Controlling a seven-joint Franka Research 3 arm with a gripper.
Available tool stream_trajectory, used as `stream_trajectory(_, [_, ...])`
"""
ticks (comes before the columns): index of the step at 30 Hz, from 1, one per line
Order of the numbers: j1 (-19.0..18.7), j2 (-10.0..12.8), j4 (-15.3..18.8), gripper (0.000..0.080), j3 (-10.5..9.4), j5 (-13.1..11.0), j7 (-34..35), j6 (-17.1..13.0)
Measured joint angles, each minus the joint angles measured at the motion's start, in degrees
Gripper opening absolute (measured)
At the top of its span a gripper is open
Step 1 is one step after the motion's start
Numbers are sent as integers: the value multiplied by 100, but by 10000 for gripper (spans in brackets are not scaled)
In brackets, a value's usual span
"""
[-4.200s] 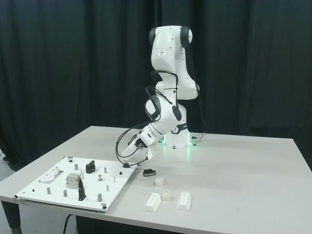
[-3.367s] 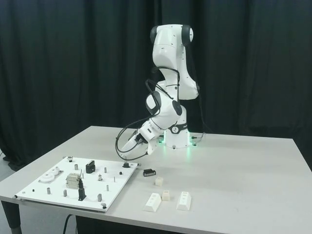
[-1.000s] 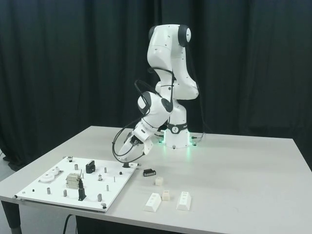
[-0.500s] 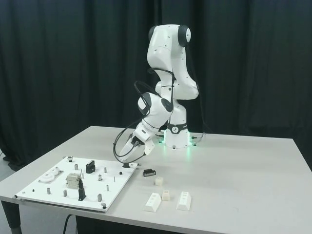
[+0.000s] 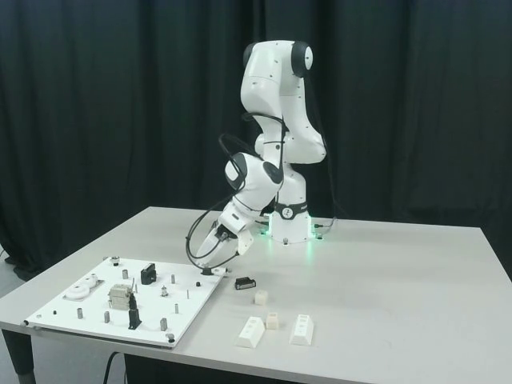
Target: Remove Ethernet.
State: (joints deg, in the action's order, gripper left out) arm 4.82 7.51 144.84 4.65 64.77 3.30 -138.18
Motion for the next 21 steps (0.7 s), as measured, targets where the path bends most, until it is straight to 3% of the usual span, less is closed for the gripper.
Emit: stream_trajectory(21, [21, 244, -17, 800, 285, 245, 0, -478])
